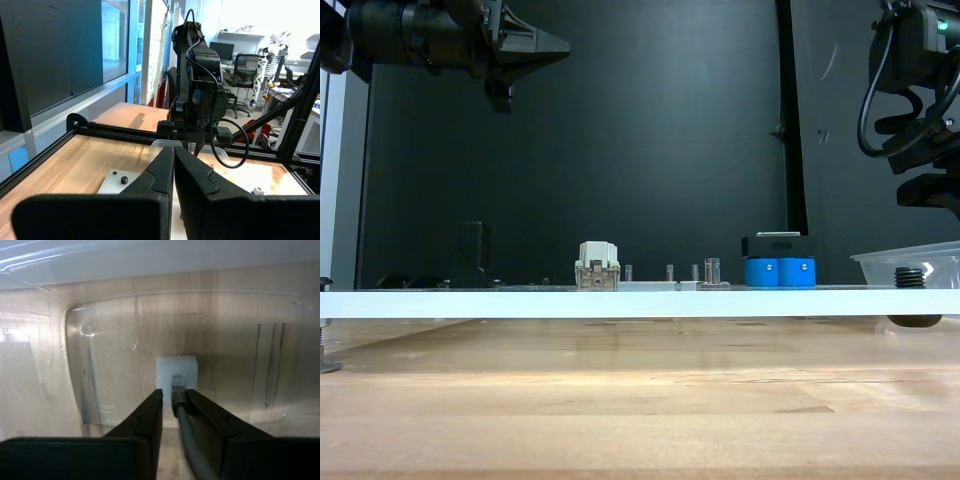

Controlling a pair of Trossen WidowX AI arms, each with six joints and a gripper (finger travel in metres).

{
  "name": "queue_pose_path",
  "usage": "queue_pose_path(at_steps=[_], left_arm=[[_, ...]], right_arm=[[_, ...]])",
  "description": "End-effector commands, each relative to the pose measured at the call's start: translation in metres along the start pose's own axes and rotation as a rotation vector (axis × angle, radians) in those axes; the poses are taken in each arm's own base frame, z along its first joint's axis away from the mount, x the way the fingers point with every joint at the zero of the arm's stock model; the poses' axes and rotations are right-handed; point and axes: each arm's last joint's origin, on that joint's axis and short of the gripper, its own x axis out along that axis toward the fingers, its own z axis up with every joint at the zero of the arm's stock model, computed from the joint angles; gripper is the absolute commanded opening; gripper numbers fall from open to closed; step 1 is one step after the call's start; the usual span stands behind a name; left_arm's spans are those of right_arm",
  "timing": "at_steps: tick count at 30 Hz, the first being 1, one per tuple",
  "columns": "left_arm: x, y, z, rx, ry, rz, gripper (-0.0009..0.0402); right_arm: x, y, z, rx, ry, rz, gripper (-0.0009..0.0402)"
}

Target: Pick the RJ45 connector and install on the taskboard

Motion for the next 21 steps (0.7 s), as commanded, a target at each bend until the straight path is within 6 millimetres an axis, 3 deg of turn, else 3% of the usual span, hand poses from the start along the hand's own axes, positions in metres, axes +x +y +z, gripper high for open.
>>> queue_pose_path(at_steps=[1, 3, 10, 21], left_arm=[[0.0, 0.0, 0.0, 0.0, -0.001, 0.0, 0.0], [0.0, 0.0, 0.0, 0.0, -0.001, 0.0, 0.0], [0.0, 0.0, 0.0, 0.0, -0.001, 0.0, 0.0], [0.0, 0.0, 0.0, 0.0, 0.0, 0.0, 0.0]], right_arm=[[0.0, 0.0, 0.0, -0.001, -0.001, -0.002, 0.0019], [0.0, 0.0, 0.0, -0.002, -0.001, -0.001, -0.0001], [-0.004, 0.001, 0.001, -0.005, -0.015, 0.003, 0.0003], [-0.035, 0.002, 0.003, -0.007, -0.048, -0.002, 0.0]])
